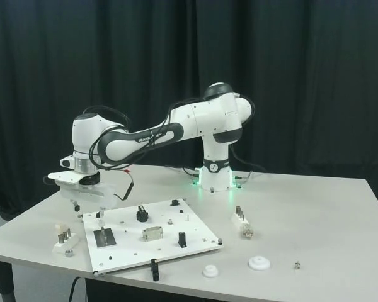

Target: Insert small gear.

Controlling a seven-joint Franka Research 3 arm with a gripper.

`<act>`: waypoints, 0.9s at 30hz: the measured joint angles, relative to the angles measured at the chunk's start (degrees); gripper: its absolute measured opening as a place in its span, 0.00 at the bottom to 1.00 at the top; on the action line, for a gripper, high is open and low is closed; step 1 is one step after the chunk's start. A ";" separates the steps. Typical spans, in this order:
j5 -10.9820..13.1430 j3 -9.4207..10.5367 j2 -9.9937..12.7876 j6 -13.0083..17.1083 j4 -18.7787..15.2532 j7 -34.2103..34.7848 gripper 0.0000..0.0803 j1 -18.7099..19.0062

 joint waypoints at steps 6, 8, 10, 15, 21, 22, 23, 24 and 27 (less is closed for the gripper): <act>0.00 0.32 0.00 0.29 0.00 0.00 1.00 -0.21; 0.00 0.48 0.00 0.45 0.00 0.00 1.00 -0.29; 0.00 0.63 0.00 0.57 0.00 0.00 1.00 -0.38; 0.00 1.00 0.00 0.95 0.00 0.00 1.00 -0.56; 0.00 1.53 0.00 1.38 0.05 0.00 1.00 -0.77; 0.00 1.56 0.00 1.42 0.06 0.00 1.00 -0.79; 0.00 1.56 0.00 1.43 0.08 0.00 1.00 -0.82; 0.00 1.57 0.00 1.43 0.09 0.00 1.00 -0.84; 0.00 1.60 0.00 1.43 0.11 0.00 1.00 -0.88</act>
